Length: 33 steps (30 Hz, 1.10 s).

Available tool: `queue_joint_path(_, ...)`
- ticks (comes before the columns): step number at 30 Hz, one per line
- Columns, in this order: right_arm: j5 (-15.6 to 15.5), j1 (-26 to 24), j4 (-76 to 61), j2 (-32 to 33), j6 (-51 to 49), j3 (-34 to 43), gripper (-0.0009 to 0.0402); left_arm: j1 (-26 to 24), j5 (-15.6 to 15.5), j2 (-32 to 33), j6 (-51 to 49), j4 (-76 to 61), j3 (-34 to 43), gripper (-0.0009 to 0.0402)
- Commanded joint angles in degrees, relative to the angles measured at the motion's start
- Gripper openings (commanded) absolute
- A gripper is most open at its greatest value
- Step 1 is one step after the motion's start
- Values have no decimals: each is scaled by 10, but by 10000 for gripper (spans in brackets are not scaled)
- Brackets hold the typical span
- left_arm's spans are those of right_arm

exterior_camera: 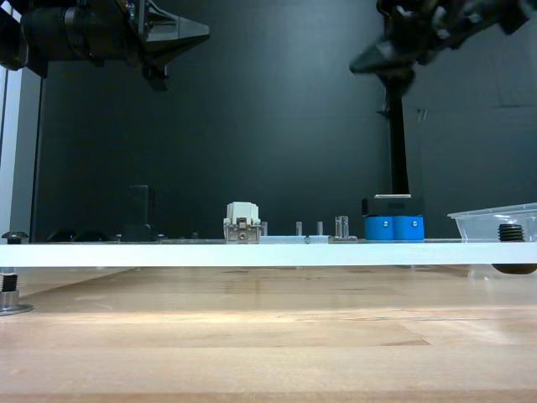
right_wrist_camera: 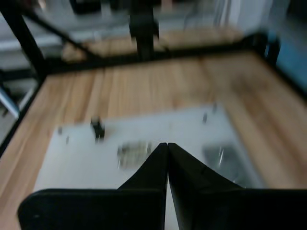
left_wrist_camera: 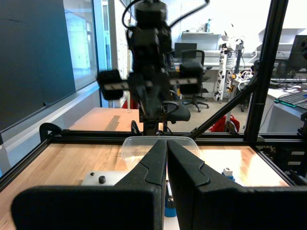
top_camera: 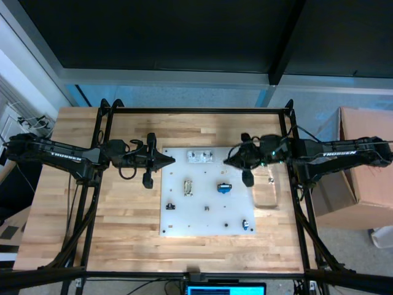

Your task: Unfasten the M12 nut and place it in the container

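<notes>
The black stud (exterior_camera: 510, 232) stands bare in the low view, with its ribs showing and no nut on it. In the high view a small silver piece, which looks like the nut (top_camera: 271, 180), lies free at the far end of the clear container (top_camera: 265, 200). My right gripper (top_camera: 227, 161) hangs high over the board's far side, left of the container, with its fingers (right_wrist_camera: 158, 158) shut together on nothing. Over the board's far left edge my left gripper (top_camera: 170, 161) is held high, shut and empty, with its fingers (left_wrist_camera: 156, 158) pressed together.
The white board (top_camera: 184, 221) carries a blue block (top_camera: 223, 188), a beige connector (top_camera: 188, 187) and a silver fixture (top_camera: 199, 157) at the far edge. A black frame rail (top_camera: 196, 111) runs around the table. A cardboard box (top_camera: 362, 184) stands off to the right.
</notes>
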Motion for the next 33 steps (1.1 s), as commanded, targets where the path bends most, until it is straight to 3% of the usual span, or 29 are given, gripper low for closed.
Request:
queue_joint_path(1,-5,-8,72,0,-38,-10,3,0,0,0,0,0,0,0)
queue_joint_path(20,2,-7,340,0,-8,-114,0,0,0,0,0,0,0,0)
queue_joint_path(33,2,-5,363,0,3,-148,0,0,0,0,0,0,0,0)
